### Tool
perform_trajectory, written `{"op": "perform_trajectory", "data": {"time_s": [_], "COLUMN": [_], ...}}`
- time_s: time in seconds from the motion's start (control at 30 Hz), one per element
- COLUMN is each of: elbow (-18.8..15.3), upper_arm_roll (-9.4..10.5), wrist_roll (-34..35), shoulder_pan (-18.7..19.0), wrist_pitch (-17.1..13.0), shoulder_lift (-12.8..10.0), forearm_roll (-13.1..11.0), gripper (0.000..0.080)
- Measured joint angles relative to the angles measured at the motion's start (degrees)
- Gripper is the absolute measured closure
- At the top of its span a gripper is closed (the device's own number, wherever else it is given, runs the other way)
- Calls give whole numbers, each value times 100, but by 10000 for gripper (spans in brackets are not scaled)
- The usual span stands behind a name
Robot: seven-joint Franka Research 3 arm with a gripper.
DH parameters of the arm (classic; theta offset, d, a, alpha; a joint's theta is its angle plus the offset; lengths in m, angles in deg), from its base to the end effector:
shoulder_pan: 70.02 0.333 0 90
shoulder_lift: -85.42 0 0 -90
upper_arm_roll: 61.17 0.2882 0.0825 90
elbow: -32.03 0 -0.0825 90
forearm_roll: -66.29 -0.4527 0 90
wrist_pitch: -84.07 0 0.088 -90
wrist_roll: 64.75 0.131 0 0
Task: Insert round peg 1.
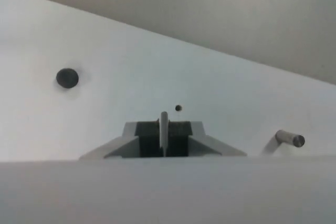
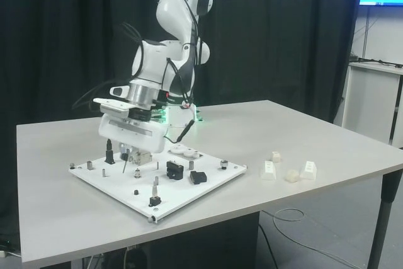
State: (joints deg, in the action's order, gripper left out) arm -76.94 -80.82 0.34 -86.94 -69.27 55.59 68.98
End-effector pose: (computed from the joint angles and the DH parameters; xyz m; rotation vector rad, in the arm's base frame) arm 0.5626 -0.4134 0.1709 2.0085 -2.2161 0.4787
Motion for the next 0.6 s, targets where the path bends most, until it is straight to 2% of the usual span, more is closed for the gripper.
{"op": "perform_trajectory", "data": {"time_s": [0.13,0.6], "elbow": [183,868], "upper_arm_roll": [-24,-34], "wrist_roll": [-89,-314], "shoulder_pan": [-18,-194], "wrist_pitch": [273,1165], "shoulder_lift": [-74,-385], "forearm_roll": [-228,-723], "gripper": [774,774]}}
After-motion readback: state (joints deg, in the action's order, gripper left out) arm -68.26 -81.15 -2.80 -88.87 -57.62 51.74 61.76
